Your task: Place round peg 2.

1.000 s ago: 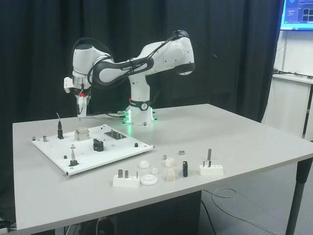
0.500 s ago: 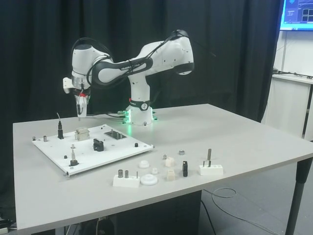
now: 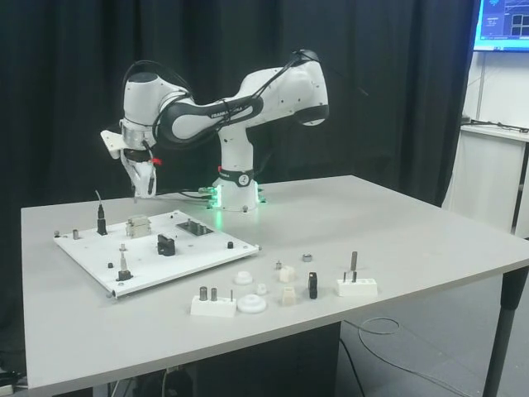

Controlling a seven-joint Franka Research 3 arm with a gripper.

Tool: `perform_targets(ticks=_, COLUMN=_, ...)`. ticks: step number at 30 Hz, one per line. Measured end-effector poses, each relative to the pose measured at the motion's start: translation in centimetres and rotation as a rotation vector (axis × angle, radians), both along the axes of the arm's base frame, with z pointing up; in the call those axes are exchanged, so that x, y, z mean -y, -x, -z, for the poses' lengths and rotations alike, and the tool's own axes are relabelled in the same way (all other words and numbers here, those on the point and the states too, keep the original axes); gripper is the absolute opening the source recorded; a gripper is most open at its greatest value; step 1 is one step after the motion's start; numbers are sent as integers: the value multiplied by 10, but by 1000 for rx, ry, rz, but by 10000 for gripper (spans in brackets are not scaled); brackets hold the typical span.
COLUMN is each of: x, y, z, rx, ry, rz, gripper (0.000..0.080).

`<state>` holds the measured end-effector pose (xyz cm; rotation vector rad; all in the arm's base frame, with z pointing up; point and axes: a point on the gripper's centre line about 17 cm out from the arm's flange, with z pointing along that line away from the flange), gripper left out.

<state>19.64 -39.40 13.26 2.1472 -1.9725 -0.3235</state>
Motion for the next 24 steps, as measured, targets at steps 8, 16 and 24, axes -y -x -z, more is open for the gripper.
perform_targets(ticks=8, x=-17, y=-42, z=-17, rx=46, ry=-74, rz=-148, gripper=71)
perform_targets(ticks=16, x=-41, y=-96, z=-27, rx=118, ry=-152, rz=-338, gripper=71)
perform_targets(ticks=24, x=-70, y=-138, z=-25, rx=153, ry=-233, rz=-553, gripper=71)
